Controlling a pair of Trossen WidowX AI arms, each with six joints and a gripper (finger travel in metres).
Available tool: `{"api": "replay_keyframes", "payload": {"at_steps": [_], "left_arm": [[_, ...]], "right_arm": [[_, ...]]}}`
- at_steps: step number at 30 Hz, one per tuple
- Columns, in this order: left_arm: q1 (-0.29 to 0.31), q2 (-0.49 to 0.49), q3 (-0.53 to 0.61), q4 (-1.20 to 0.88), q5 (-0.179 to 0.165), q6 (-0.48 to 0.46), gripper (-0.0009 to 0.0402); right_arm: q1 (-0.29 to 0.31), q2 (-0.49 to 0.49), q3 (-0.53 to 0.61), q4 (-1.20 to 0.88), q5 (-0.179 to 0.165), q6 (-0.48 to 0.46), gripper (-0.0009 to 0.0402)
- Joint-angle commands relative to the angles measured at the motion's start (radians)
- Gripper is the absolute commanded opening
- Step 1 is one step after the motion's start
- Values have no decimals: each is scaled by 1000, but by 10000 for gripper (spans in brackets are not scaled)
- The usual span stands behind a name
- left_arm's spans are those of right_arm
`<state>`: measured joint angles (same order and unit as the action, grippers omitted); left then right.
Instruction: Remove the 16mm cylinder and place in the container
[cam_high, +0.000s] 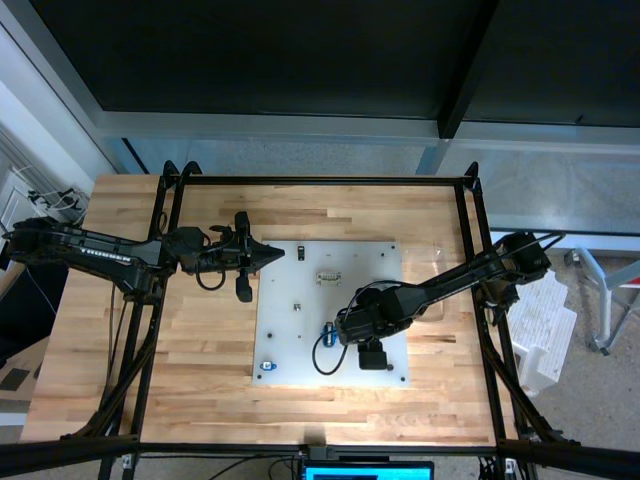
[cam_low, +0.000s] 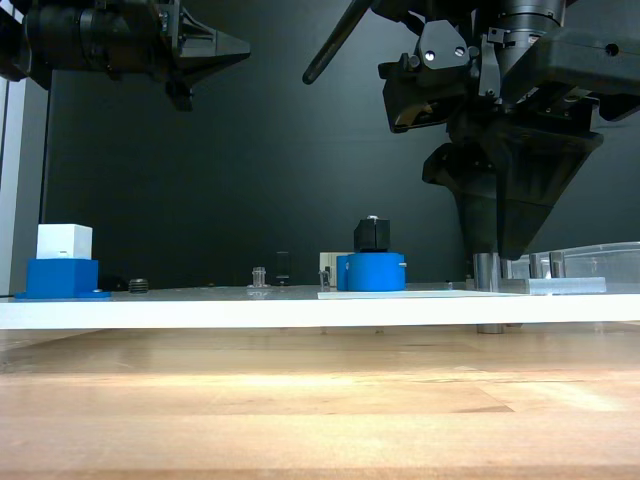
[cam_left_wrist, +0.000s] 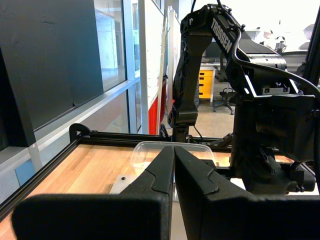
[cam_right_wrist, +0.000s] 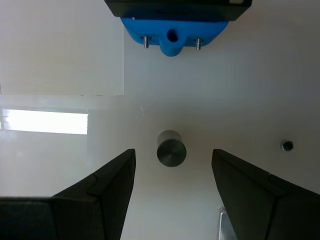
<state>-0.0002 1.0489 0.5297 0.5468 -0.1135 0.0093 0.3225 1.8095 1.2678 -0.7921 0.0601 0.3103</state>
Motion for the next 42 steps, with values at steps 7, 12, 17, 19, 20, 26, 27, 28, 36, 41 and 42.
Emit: {"api": "replay_keyframes", "payload": {"at_steps": [7,12,17,19,20,26,27,28,36,41,42], "left_arm": [[0,0,0,0,0,0,0],[0,0,0,0,0,0,0],[0,0,0,0,0,0,0],[0,0,0,0,0,0,0],[0,0,0,0,0,0,0],[0,0,0,0,0,0,0],[0,0,0,0,0,0,0],[0,0,0,0,0,0,0],[0,0,0,0,0,0,0],[0,0,0,0,0,0,0],[0,0,0,0,0,0,0]], "right_arm": [[3,0,-2,2,0,0,212],[4,0,-2,4,0,0,212],[5,28,-2,21,-5,0,212],[6,31,-2,24,-5,0,212],[6,32,-2,27,-4,0,212],[6,32,-2,29,-1,10,212],[7,32,-2,29,0,11,212],[7,32,-2,29,0,11,211],[7,32,-2,27,0,11,179],[7,32,-2,28,0,14,153],[7,32,-2,28,0,14,147]]}}
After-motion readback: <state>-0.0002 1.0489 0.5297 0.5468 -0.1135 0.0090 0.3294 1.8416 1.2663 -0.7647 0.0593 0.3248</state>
